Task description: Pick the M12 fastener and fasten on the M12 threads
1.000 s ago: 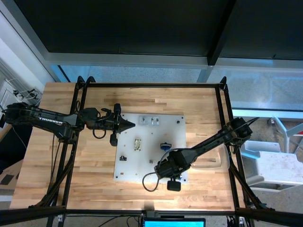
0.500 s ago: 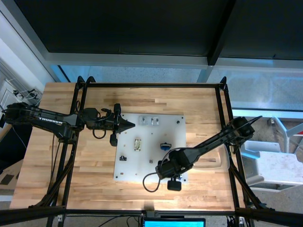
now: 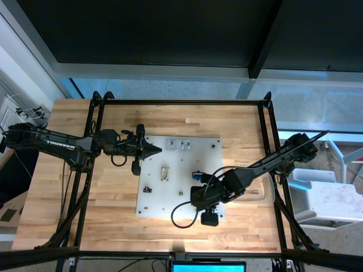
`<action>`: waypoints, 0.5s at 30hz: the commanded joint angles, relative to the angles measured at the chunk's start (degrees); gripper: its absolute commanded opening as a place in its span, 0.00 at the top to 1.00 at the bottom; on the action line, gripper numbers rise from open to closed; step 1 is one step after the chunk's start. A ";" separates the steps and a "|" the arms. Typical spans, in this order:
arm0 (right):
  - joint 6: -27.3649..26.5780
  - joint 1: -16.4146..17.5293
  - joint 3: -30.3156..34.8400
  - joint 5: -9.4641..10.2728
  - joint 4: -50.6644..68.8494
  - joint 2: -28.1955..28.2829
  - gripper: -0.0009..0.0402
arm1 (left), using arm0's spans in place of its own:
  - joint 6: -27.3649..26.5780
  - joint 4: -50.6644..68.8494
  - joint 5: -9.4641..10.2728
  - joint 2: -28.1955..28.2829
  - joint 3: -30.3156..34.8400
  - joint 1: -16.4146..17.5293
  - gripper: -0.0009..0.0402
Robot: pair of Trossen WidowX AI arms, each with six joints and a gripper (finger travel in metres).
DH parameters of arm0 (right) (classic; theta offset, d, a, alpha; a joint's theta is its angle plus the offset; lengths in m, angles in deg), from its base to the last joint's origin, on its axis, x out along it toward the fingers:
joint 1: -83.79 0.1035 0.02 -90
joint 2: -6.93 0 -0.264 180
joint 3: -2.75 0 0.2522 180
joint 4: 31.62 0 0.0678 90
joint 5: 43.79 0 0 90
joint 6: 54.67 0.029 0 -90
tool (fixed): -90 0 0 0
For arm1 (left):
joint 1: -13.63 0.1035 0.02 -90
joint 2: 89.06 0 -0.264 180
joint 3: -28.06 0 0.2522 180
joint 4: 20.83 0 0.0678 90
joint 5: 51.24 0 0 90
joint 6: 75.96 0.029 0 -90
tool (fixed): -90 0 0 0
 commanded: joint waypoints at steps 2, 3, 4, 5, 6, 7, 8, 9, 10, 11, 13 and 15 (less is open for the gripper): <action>0.04 -0.04 0.02 0.00 0.44 -0.13 0.98 | 0.00 0.00 0.00 0.02 0.00 0.02 0.98; 0.07 -0.02 0.02 0.00 0.63 -0.13 0.98 | 0.00 0.00 0.00 0.02 0.00 0.00 0.98; 0.09 -0.04 0.02 0.00 0.92 -0.11 0.98 | 0.00 0.00 0.00 0.02 0.00 0.00 0.98; 0.09 -0.02 0.02 0.00 1.27 -0.13 0.98 | 0.00 0.00 0.00 0.02 0.00 0.02 0.98; 0.09 -0.04 0.02 0.00 1.55 -0.11 0.98 | 0.00 0.00 0.00 0.02 0.00 0.00 0.98; 0.09 -0.02 0.02 0.00 1.79 -0.13 0.98 | 0.00 0.00 0.00 0.02 0.00 0.00 0.98; 0.07 -0.02 0.02 0.00 1.95 -0.13 0.98 | 0.00 0.00 0.00 0.02 0.00 0.00 0.98; 0.07 -0.04 0.02 0.00 2.03 -0.13 0.98 | 0.00 0.00 0.00 0.02 0.00 0.02 0.98; 0.07 -0.02 0.02 0.00 2.10 -0.11 0.98 | 0.00 0.00 0.00 0.02 0.00 0.00 0.98; 0.07 -0.04 0.02 0.00 2.14 -0.11 0.98 | 0.00 0.00 0.00 0.02 0.00 0.00 0.98; 0.04 -0.04 0.02 0.00 2.12 -0.11 0.98 | 0.00 0.00 0.00 0.02 0.00 0.00 0.98; 0.07 -0.04 0.02 0.02 2.12 -0.13 0.98 | 0.00 0.00 0.00 0.02 0.00 0.00 0.98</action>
